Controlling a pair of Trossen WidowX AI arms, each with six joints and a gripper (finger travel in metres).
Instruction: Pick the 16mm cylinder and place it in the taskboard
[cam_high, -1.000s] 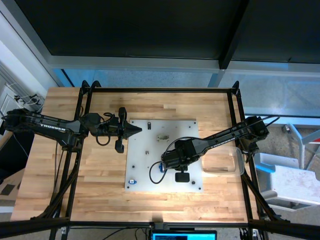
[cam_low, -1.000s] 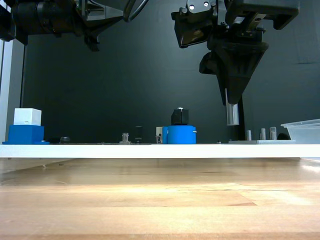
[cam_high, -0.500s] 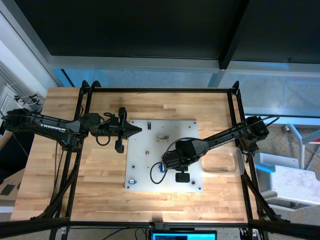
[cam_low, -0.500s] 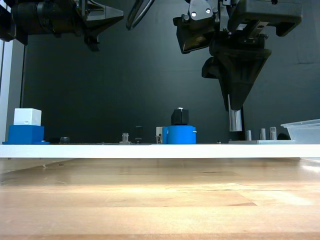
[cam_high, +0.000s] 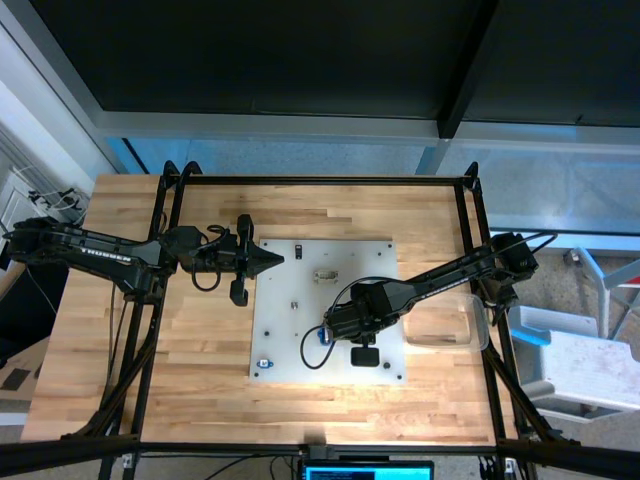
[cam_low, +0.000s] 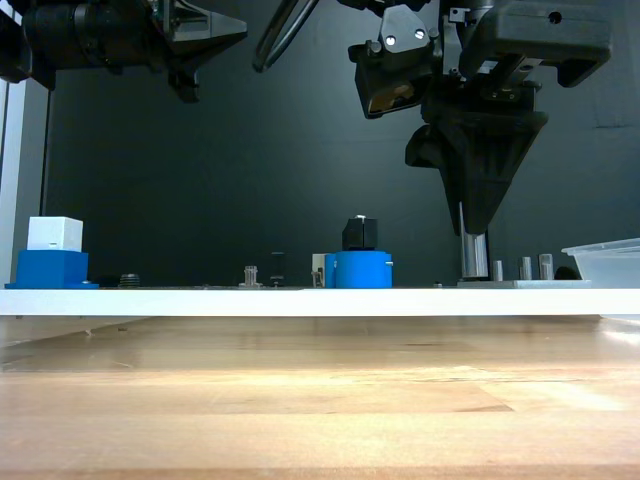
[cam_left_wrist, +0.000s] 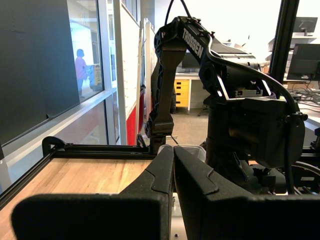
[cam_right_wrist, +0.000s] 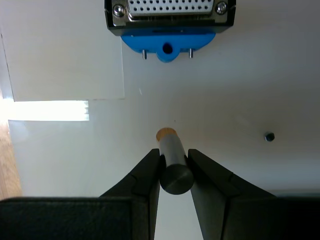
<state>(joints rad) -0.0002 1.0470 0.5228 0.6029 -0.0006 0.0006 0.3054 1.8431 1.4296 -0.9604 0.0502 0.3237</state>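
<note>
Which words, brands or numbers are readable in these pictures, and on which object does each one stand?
"TROSSEN": on the right arm, left wrist view.
White lettering on the left arm, high view: too small to read.
None on the taskboard or the cylinder.
Right gripper, shut on the cylinder, is above the taskboard; left gripper, shut, hangs by its left edge.

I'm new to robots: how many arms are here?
2. One ends in the left gripper, shut above the taskboard's left edge; the other in the right gripper, holding the cylinder upright over it.
</note>
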